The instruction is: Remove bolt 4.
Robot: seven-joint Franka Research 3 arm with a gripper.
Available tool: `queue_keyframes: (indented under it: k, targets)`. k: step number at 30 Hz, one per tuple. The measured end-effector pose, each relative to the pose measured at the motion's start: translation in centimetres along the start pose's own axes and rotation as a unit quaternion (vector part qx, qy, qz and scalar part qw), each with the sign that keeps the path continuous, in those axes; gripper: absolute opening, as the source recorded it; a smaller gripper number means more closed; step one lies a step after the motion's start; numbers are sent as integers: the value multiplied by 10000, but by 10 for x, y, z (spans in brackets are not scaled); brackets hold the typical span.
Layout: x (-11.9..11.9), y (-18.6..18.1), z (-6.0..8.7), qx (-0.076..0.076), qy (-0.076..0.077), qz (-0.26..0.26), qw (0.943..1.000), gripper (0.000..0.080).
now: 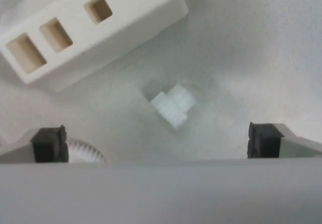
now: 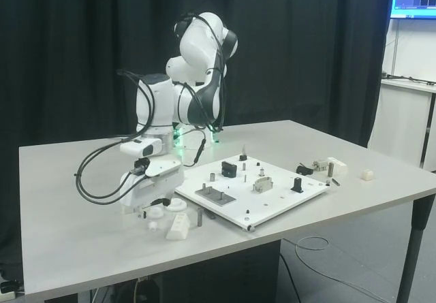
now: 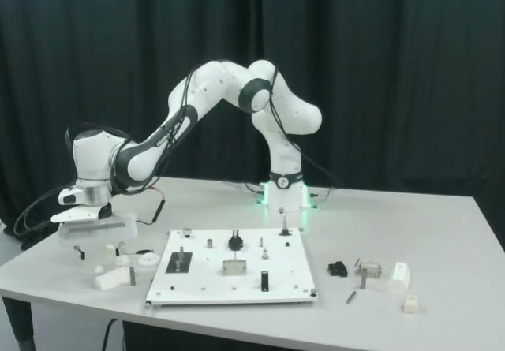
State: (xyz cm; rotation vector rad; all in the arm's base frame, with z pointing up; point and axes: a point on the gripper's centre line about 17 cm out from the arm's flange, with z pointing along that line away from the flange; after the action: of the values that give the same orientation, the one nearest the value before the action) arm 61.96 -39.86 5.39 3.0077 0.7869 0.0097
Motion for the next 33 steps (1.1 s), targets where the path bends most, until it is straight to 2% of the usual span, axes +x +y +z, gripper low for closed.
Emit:
queue_keyframes:
  k: [1,7,33]
  targets:
    - [0,0,-3,19,-7,0,10000,792]
    - [-2,0,-17,135,-52,-2,9999,798]
    - [-12,-10,-61,495,-143,115,9986,800]
